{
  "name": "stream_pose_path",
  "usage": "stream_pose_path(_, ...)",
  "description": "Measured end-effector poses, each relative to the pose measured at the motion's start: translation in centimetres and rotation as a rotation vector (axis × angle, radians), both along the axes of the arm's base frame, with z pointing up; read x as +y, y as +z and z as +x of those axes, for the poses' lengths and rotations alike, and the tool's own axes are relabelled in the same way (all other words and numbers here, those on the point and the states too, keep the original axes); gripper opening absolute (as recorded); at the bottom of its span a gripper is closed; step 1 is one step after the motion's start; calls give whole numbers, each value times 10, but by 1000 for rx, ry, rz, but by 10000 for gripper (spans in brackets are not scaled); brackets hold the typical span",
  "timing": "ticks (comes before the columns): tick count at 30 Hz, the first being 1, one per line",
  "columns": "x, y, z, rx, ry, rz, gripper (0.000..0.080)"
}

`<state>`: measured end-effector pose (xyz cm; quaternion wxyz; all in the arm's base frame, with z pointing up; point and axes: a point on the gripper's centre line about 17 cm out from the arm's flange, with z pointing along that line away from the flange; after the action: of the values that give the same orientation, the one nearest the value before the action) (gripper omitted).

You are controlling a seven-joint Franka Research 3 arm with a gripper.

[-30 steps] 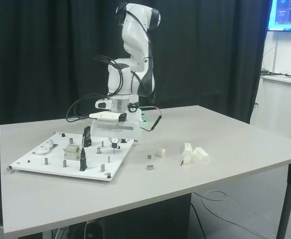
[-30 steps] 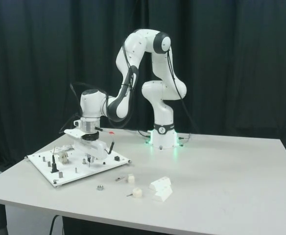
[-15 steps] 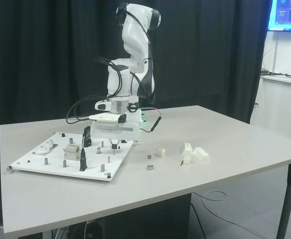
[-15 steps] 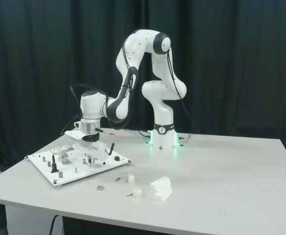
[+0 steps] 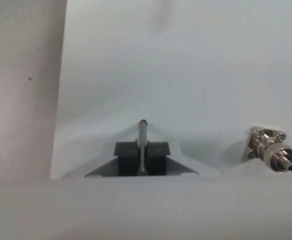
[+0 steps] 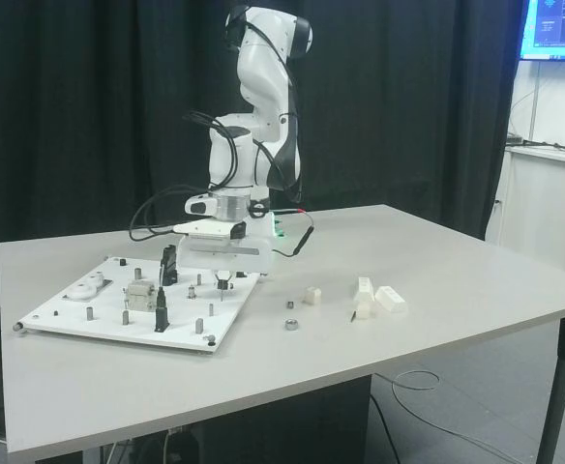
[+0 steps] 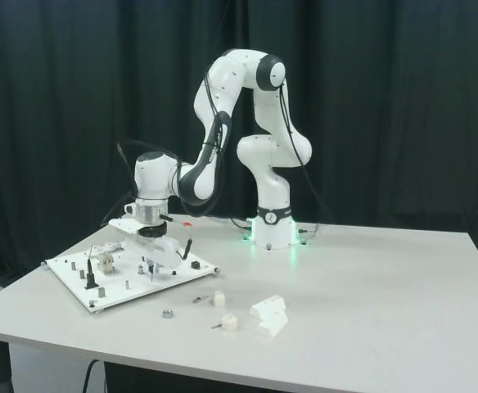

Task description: Insert round peg 1.

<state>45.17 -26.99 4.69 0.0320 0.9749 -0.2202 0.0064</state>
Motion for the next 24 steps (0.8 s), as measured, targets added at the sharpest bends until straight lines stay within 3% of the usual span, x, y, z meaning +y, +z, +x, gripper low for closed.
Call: stream_pose_path(24, -1, -1, -1, -6, 21, 4, 34)
